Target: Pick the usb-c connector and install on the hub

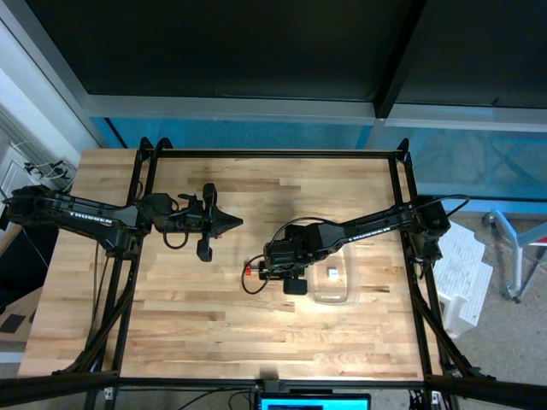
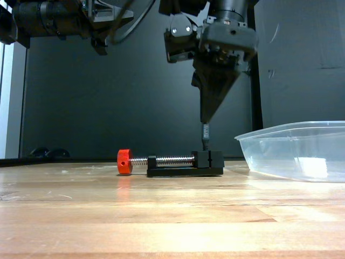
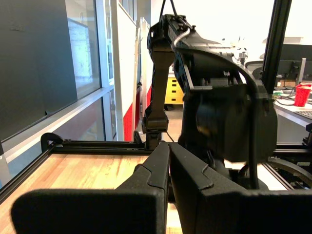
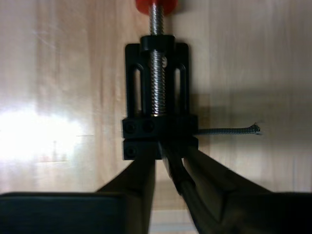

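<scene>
**Right gripper holding connector upright at the clamp**

White lettering is running along the left arm's long link, but it is too small to read with certainty; no other writing is showing.

The right gripper is pointing straight down over the middle of the pale wooden table, its fingers pinching narrowly on the thin dark usb-c connector. The connector is hanging upright, its lower end meeting the top of the jaw block of the small black screw clamp with a red knob. Whether it is seated in anything there cannot be told, and the hub itself cannot be made out. A grey braided cable stub is sticking out sideways from the jaw block.

The left gripper is hovering high above the table, well apart from the clamp, its fingers pressing together on nothing.

A clear plastic tub is sitting near the clamp on the right arm's side, not touching it. Bare wood is lying open between the clamp and the near edge. The black metal frame is bounding the table's far edge and sides.
</scene>
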